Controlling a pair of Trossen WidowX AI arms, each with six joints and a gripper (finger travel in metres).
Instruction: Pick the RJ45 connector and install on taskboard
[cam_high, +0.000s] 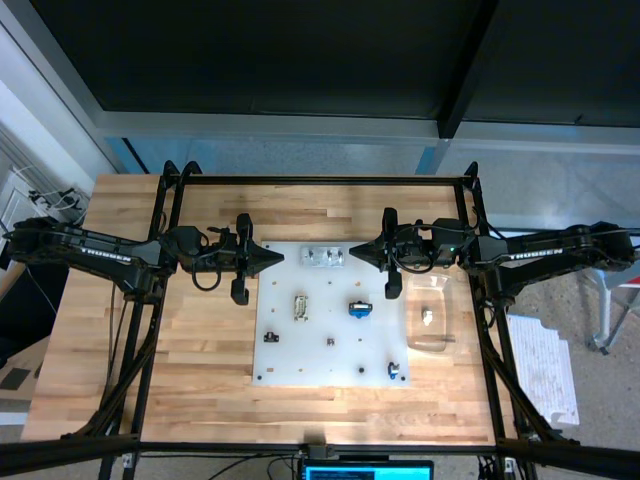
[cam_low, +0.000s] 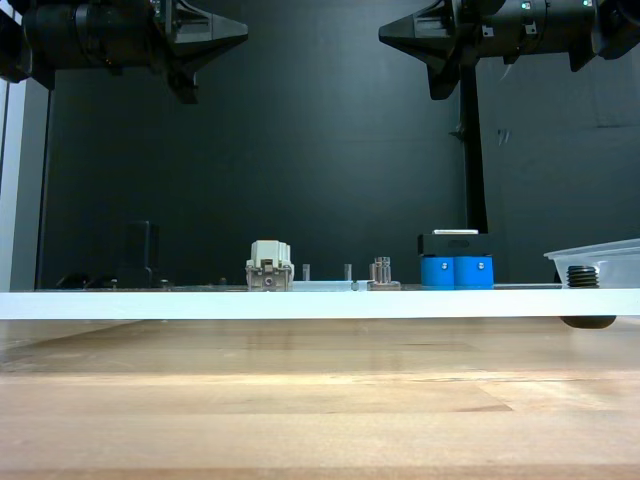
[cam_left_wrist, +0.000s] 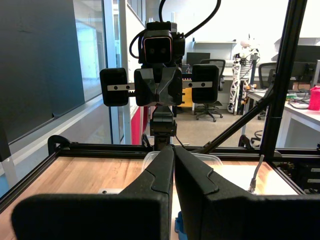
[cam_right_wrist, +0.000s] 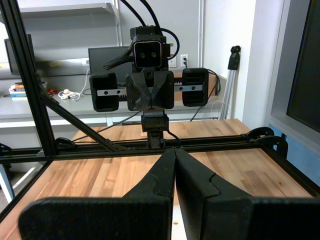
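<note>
Both tools were shut; left tool (cam_high: 279, 258) and right tool (cam_high: 353, 250) hung tip to tip above the white board's (cam_high: 300, 350) far edge. TROSSEN lettering (cam_high: 103, 252) marked the left arm (cam_high: 60, 240). Nearer than the right tool lay the clear tray (cam_high: 446, 300) and blue jack (cam_high: 397, 371); the connector's place could not be told.

Planked wooden table (cam_high: 150, 370), smooth white board (cam_high: 300, 365) (matt), clear plastic tray (cam_high: 415, 335)
</note>
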